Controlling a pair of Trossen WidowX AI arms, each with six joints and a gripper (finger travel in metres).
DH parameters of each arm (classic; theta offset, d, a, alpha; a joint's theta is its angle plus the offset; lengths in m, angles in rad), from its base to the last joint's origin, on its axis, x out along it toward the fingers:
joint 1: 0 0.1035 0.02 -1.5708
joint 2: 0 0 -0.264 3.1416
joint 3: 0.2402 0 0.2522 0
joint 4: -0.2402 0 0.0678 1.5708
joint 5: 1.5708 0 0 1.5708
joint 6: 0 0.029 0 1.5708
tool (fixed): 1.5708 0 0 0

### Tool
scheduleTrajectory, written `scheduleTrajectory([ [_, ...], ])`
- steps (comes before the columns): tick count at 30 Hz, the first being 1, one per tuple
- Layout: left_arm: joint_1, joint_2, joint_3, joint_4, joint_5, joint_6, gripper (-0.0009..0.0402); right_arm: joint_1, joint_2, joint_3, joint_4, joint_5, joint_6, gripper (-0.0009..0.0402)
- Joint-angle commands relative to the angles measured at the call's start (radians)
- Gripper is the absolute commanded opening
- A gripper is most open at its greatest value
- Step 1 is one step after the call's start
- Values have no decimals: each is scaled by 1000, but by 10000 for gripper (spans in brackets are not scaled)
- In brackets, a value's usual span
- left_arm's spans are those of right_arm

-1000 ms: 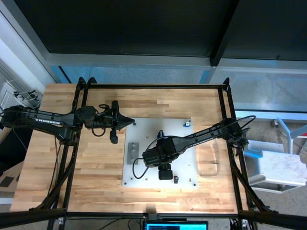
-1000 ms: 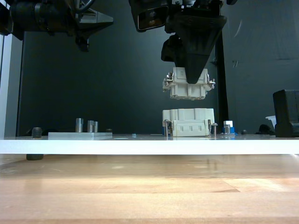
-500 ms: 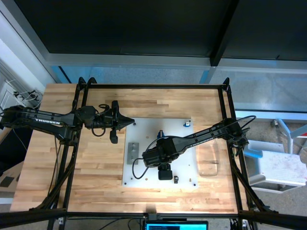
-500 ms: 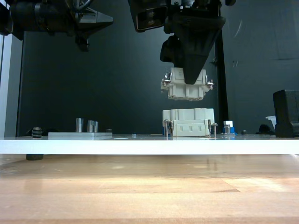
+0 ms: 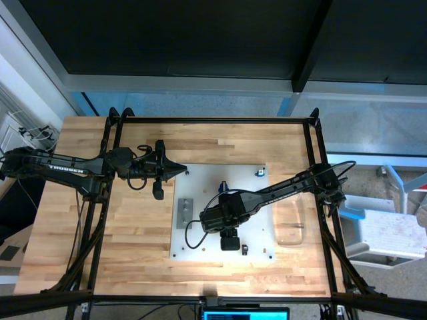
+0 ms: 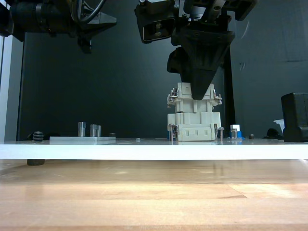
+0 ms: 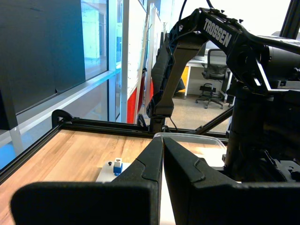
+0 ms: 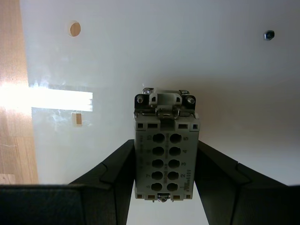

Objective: Pick the HAN10E connector and install in the HAN10E hub

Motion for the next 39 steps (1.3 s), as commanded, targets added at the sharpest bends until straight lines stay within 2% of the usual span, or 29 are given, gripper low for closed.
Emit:
scheduleTrajectory([
  [1, 0, 0, 0, 0, 0, 0, 0, 1, 6, -4, -5, 2, 2, 9],
  [31, 0, 0, 0, 0, 0, 0, 0, 1, 6, -3, -6, 0, 8, 9],
  [39, 0, 0, 0, 0, 0, 0, 0, 0, 6, 45, -47, 0, 15, 9],
])
